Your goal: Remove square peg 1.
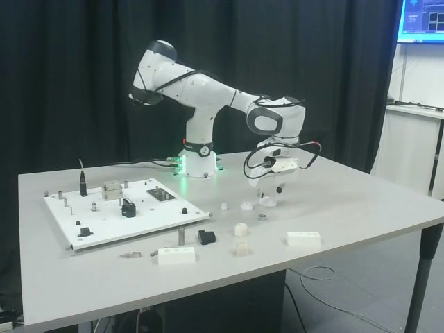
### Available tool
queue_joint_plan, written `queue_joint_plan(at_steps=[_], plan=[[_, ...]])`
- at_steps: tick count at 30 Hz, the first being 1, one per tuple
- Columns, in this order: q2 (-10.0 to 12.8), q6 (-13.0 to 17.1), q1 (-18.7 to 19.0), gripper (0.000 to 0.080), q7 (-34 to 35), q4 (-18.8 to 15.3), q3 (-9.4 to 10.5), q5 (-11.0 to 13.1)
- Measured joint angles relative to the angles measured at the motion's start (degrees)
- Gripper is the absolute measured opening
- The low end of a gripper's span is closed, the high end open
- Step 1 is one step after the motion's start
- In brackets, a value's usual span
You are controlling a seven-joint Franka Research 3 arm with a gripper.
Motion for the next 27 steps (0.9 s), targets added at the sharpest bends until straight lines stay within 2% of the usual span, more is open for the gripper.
queue_joint_plan(at_steps=[27], plan=[[0.1, -4.29, -1.08, 0.08, 0.0, 0.26, 3.59, 1.45]])
